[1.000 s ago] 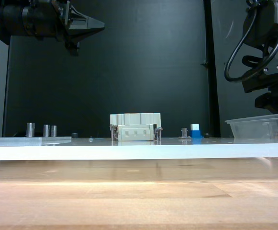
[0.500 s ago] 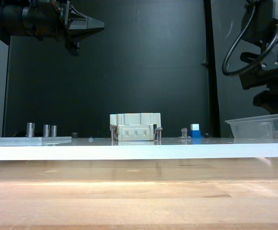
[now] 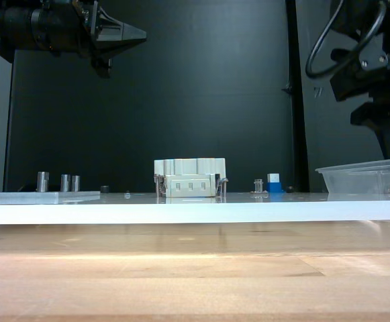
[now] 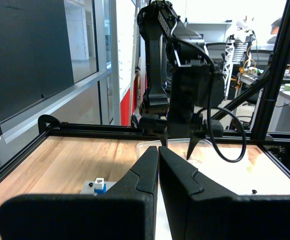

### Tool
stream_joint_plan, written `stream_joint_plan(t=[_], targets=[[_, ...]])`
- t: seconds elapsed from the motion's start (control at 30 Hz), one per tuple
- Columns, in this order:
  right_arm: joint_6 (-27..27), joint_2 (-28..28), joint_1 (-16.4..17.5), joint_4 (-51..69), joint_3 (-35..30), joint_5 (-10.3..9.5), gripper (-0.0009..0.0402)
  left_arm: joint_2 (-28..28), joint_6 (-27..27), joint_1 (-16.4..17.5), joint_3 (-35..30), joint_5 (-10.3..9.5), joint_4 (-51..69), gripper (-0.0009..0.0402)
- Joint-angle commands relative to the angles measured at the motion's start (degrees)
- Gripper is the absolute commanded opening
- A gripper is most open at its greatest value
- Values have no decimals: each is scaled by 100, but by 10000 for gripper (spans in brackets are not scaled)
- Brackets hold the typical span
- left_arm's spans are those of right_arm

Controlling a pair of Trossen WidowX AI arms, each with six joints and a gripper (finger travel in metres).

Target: Remove the HAN10-E connector and place it in the container

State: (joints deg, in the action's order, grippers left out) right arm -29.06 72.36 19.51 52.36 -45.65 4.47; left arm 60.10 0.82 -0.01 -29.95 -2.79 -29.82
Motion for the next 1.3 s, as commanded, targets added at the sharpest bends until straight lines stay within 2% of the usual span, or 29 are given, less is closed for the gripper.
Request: stream_joint_plan(t=[0.03,0.5,0.73,1.3], targets=[[-4,-50,2,282,-232,2,228,0,-2,2,0,2,-2,0],[-9,-369,2,1259,-1003,4,191,2,-2,2,0,2,-2,0],[-26,-549,4,1335,-1043,4,177,0,-2,2,0,0,-2,0],[-24,-551,2,1331,-1040,4,164,0,-2,0,0,2,-2,0]])
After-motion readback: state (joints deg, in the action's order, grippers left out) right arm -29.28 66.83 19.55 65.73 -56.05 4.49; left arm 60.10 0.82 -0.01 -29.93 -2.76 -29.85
